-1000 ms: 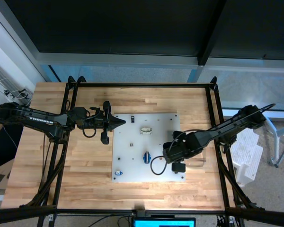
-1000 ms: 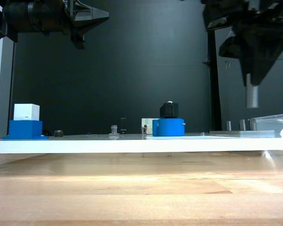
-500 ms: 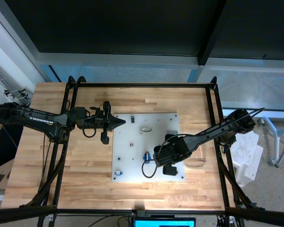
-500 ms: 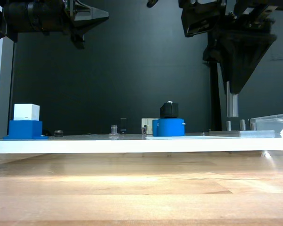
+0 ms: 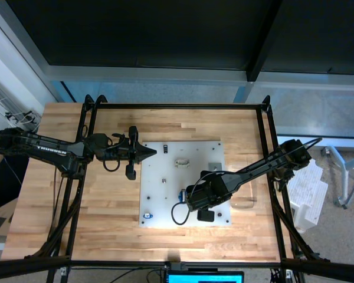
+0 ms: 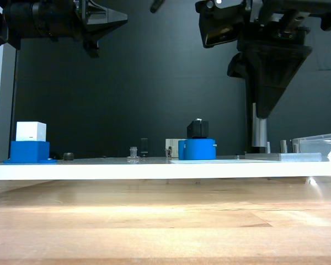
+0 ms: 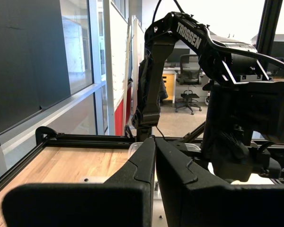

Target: Pick the 16mm cylinder and install on the taskboard

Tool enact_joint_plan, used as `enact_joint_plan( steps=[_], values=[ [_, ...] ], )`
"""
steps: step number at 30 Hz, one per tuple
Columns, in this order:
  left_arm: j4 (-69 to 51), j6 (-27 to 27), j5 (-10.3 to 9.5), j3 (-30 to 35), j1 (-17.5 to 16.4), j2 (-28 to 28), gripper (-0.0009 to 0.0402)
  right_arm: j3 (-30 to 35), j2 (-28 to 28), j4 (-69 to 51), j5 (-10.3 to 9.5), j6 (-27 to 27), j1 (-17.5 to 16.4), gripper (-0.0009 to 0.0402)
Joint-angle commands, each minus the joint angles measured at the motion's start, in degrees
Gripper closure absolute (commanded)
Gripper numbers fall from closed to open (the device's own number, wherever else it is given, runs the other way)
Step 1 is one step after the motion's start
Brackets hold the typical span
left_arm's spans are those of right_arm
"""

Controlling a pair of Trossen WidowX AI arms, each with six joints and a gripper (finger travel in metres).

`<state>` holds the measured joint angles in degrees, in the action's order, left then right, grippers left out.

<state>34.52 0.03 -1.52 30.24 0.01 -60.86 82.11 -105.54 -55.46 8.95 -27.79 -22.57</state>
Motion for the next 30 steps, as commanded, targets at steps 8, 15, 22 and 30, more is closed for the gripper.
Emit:
enact_joint_plan(
  steps=[8,15,22,30],
  values=[
    [0.0,0.0,0.0,0.0,0.0,0.0,0.0393,-0.2,-1.3,0.9,0.02,-0.1,0.0,0.0385],
    [0.0,0.0,0.0,0.0,0.0,0.0,0.0393,-0.2,-1.9,0.9,0.07,-0.1,0.1,0.0385],
    [0.0,0.0,0.02,0.0,0.0,0.0,0.0393,-0.4,-1.9,0.9,0.07,-0.1,0.1,0.0385],
    [0.0,0.0,0.0,0.0,0.0,0.0,0.0393,-1.0,-1.9,1.0,0.07,-0.1,0.1,0.0385]
  ],
)
